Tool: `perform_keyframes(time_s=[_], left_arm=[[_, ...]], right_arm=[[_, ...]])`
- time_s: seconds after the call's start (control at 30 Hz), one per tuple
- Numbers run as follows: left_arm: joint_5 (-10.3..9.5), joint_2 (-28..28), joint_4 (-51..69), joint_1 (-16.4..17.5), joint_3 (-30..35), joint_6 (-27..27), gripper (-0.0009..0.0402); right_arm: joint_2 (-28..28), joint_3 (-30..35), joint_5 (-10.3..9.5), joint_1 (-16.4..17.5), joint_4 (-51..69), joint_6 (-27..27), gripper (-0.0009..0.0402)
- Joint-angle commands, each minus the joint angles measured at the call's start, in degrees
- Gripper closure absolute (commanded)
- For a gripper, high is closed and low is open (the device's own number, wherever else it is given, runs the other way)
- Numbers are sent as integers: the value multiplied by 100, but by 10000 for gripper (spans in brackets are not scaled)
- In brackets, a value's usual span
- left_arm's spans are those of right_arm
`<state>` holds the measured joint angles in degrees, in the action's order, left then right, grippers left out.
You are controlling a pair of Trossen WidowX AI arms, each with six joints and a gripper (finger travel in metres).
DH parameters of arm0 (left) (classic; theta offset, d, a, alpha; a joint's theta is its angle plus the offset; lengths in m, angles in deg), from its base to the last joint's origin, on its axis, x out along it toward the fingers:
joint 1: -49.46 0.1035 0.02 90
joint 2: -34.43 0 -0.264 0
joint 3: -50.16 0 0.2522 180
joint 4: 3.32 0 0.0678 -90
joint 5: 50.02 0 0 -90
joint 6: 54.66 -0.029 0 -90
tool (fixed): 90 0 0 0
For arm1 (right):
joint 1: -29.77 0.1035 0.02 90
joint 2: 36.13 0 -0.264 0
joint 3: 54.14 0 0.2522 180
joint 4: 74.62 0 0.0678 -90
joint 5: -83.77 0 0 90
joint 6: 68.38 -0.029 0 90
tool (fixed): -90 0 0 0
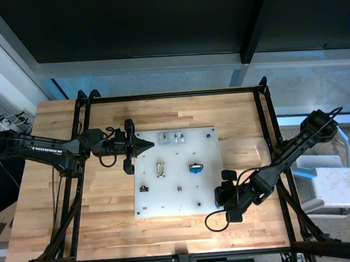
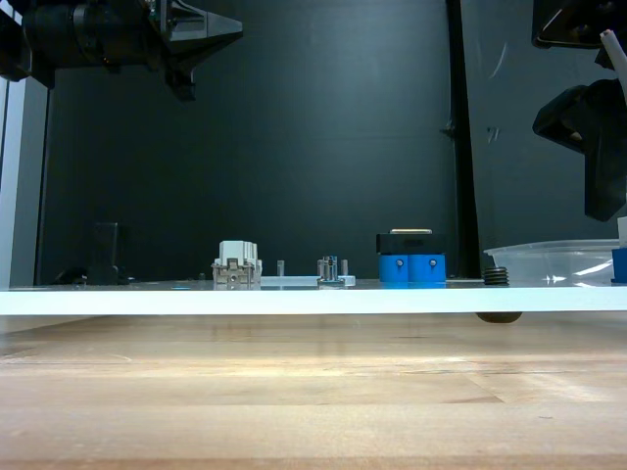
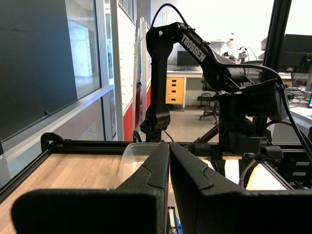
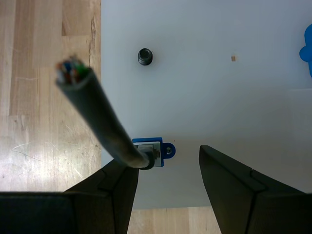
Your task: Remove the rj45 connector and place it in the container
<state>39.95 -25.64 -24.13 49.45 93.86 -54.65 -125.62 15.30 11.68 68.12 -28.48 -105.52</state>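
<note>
Nearest us, we see the right gripper [image 4: 167, 163] spread wide, released and holding nothing, above the near right corner of the white board [image 4: 219, 97]. Between its fingers sits the rj45 connector [image 4: 150, 152], a small blue plug seated on the board. Its grey cable stub [image 4: 99, 112] slants up towards the camera, with cut wires showing at the end. The plug lies close beside one finger, clear of the other. The container [image 1: 246, 151] rests just right of the board. The left gripper [image 1: 147, 144], clenched shut, hovers over the board's left edge.
</note>
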Motion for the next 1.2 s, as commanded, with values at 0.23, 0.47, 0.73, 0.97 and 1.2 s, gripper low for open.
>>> perform_keyframes(time_s=[0.23, 0.47, 0.73, 0.97, 1.2], left_arm=[[0, -2, 0, 0, 2, 0, 393], [0, -2, 0, 2, 2, 0, 393], [0, -2, 2, 2, 2, 0, 393], [0, -2, 0, 2, 2, 0, 393], [0, -2, 0, 0, 2, 0, 393]], right_arm=[[-4, -7, 9, -11, -9, 11, 243], [-4, -7, 7, -13, -13, 11, 284], [-4, -7, 7, -11, -37, 33, 346], [-4, -7, 4, -11, -66, 31, 390], [2, -7, 2, -9, -129, 57, 394]])
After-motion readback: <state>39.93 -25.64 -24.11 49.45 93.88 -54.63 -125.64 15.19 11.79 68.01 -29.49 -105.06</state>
